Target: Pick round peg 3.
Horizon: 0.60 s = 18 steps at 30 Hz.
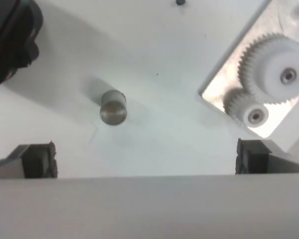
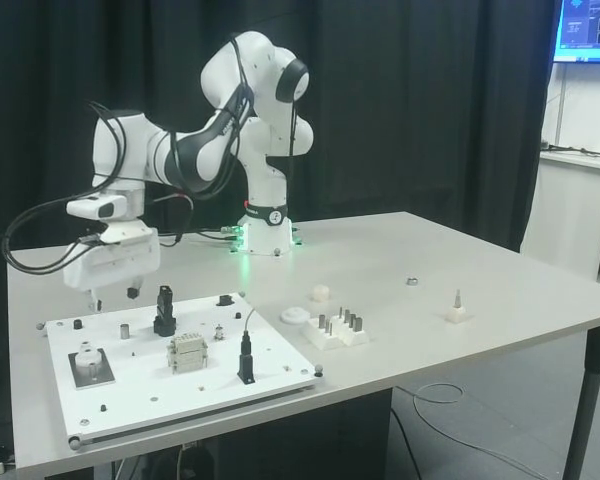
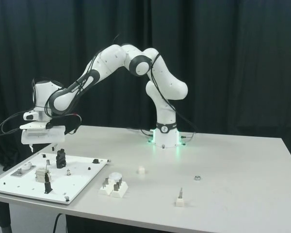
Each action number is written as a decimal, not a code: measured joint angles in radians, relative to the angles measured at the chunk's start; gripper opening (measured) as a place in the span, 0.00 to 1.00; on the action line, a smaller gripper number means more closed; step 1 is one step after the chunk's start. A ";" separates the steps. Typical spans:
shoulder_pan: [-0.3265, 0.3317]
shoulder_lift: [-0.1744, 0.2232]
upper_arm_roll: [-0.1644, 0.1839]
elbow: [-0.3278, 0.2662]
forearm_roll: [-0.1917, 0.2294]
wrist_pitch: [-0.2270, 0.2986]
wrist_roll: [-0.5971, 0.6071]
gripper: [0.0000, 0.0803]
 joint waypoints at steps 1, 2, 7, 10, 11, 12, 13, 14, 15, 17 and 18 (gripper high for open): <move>0.000 -0.003 -0.002 0.000 0.000 -0.003 0.005 1.00; 0.000 -0.005 -0.003 0.000 0.000 -0.005 0.012 1.00; 0.000 -0.018 -0.012 0.000 0.000 -0.019 0.069 1.00; 0.000 -0.026 -0.014 0.000 0.000 -0.027 0.100 1.00; 0.000 -0.030 -0.014 0.001 0.000 -0.030 0.111 1.00; 0.000 -0.033 -0.014 0.001 0.000 -0.036 0.123 1.00; 0.000 -0.037 -0.014 0.002 0.001 -0.042 0.136 1.00; 0.000 -0.040 -0.014 0.003 0.002 -0.047 0.148 1.00; 0.000 -0.044 -0.014 0.005 0.003 -0.053 0.162 1.00; 0.002 -0.053 -0.014 0.008 0.007 -0.064 0.186 1.00; 0.003 -0.057 -0.013 0.010 0.011 -0.069 0.196 1.00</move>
